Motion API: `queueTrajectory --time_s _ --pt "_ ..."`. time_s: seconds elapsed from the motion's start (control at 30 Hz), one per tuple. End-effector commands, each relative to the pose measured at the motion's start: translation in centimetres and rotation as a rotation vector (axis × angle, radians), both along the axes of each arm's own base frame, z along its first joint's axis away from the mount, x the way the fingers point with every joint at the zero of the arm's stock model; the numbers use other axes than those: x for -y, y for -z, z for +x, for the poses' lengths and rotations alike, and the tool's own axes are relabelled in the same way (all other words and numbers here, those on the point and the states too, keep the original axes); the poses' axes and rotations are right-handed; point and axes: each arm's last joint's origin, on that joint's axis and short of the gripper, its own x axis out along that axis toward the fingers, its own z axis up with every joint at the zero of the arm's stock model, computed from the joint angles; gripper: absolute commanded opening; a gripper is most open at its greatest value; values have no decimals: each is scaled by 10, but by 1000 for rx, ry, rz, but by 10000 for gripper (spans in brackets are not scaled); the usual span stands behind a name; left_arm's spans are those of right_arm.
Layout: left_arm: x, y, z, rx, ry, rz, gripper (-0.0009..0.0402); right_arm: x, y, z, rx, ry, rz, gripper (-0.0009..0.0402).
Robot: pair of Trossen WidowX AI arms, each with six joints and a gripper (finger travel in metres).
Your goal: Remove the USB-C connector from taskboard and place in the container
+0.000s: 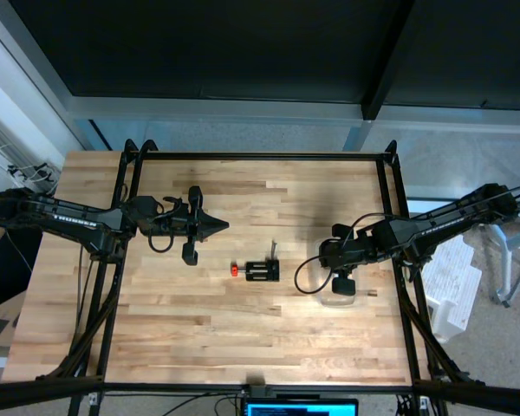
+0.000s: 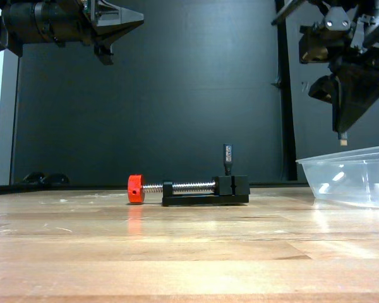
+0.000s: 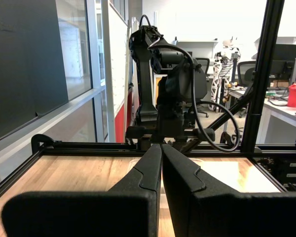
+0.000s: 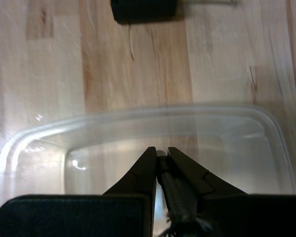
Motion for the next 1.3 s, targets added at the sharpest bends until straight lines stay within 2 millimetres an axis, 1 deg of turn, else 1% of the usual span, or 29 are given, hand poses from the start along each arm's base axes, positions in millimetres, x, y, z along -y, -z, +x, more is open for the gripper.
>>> queueTrajectory --time_s 0.03,0.63,0.8,1.07,1.3 --pt "0 0 0 1 0 0 0 1 3 -2 -9 1 -6 11" --pt "0 0 0 1 0 0 0 1 4 -2 -8 4 -22 101" --pt "0 0 0 1 0 0 0 1 3 -2 -8 4 -22 119" --pt "0 0 0 1 0 0 0 1 2 -1 -3 3 -20 131" --pt "0 0 0 1 0 0 0 -1 -14 5 50 -21 -17 118"
